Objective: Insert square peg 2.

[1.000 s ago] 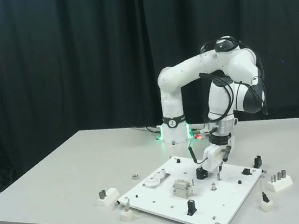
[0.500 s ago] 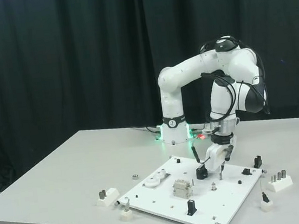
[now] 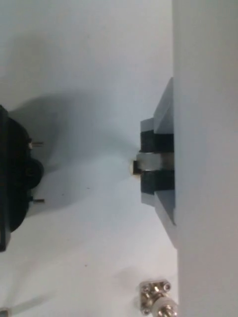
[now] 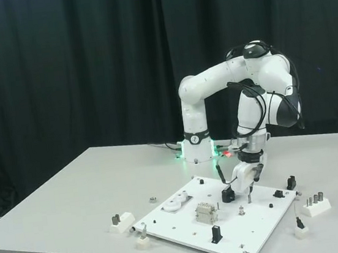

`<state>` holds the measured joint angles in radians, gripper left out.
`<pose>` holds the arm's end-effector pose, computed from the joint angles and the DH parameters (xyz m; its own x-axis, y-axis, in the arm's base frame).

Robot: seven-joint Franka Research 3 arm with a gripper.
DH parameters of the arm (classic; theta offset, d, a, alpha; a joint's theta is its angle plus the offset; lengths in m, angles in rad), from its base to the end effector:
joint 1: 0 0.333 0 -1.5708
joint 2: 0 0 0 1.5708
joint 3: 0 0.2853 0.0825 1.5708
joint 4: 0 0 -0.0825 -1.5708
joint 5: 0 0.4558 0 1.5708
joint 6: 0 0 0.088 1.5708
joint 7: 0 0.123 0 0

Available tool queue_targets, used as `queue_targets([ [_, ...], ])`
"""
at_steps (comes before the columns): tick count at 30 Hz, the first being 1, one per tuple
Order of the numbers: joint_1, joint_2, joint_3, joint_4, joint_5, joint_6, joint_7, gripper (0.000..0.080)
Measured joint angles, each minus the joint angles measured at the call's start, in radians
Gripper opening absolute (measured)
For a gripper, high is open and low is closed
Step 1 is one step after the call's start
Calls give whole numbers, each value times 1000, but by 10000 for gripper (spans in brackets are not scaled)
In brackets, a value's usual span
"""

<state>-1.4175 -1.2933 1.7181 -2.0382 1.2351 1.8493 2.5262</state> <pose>0.5735 0.2087 0.1811 -0.9266 -0.3706 0.0631 -0.3758 0.9175 -0.1299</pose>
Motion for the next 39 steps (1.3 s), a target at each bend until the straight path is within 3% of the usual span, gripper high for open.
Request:
queue_targets([
  [39,3,0,1,-14,12,19,-10,72],
])
